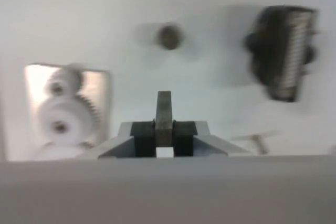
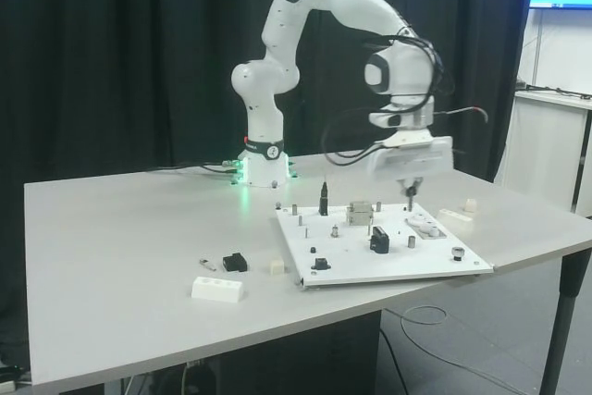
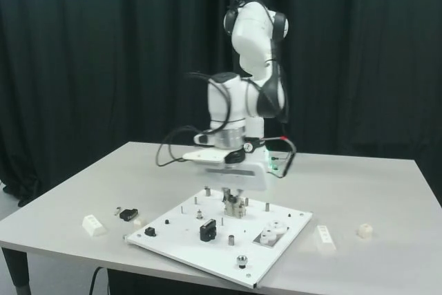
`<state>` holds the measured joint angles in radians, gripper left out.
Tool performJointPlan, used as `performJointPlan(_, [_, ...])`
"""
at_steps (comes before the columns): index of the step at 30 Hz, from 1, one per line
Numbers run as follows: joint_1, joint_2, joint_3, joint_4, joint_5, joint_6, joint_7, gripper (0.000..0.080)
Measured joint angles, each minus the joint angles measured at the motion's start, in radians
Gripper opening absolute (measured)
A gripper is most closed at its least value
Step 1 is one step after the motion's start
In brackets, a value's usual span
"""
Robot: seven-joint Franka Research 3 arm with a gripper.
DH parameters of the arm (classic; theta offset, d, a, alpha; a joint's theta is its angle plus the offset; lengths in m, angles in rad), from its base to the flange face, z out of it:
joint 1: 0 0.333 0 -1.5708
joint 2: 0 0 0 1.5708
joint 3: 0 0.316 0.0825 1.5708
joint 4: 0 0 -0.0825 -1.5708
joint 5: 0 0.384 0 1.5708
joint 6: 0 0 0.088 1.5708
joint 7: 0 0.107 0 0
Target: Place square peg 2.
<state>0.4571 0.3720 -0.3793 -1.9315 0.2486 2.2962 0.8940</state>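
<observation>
We see the white arm's gripper (image 1: 164,148) clamped on a grey square metal peg (image 1: 164,116), holding it above the white assembly board (image 2: 388,261) on the grey counter (image 2: 120,228).

I counted one white board (image 2: 388,265) on the surface (image 2: 120,228). Two white gears (image 1: 65,106) sat in one recess. Beside the board lay three white blocks (image 2: 217,290), one black part (image 2: 235,262) and one small white cube (image 2: 276,265).
</observation>
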Motion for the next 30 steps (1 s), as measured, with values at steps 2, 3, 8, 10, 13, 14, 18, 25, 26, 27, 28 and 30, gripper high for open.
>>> performJointPlan(2, [0.026,0.001,0.0,0.005,0.0,0.0,0.028,0.0065])
performJointPlan(3, [0.038,0.002,0.001,0.007,0.0,0.0,0.04,0.0065])
performJointPlan(8, [0.097,0.015,0.005,0.026,0.0,0.002,0.106,0.0065])
performJointPlan(10, [0.118,0.024,0.006,0.036,0.0,0.005,0.129,0.0065])
performJointPlan(13, [0.149,0.044,0.008,0.055,0.0,0.016,0.157,0.0065])
performJointPlan(14, [0.159,0.051,0.008,0.062,0.0,0.02,0.165,0.0065])
performJointPlan(18, [0.193,0.089,0.01,0.095,0.0,0.039,0.185,0.0065])
performJointPlan(25, [0.234,0.17,0.018,0.172,0.0,0.048,0.231,0.0065])
performJointPlan(26, [0.238,0.182,0.02,0.183,0.0,0.048,0.237,0.0065])
performJointPlan(27, [0.242,0.193,0.022,0.194,0.0,0.048,0.242,0.0065])
performJointPlan(28, [0.246,0.205,0.024,0.205,0.0,0.048,0.246,0.0065])
performJointPlan(30, [0.253,0.226,0.027,0.223,0.0,0.048,0.255,0.0065])
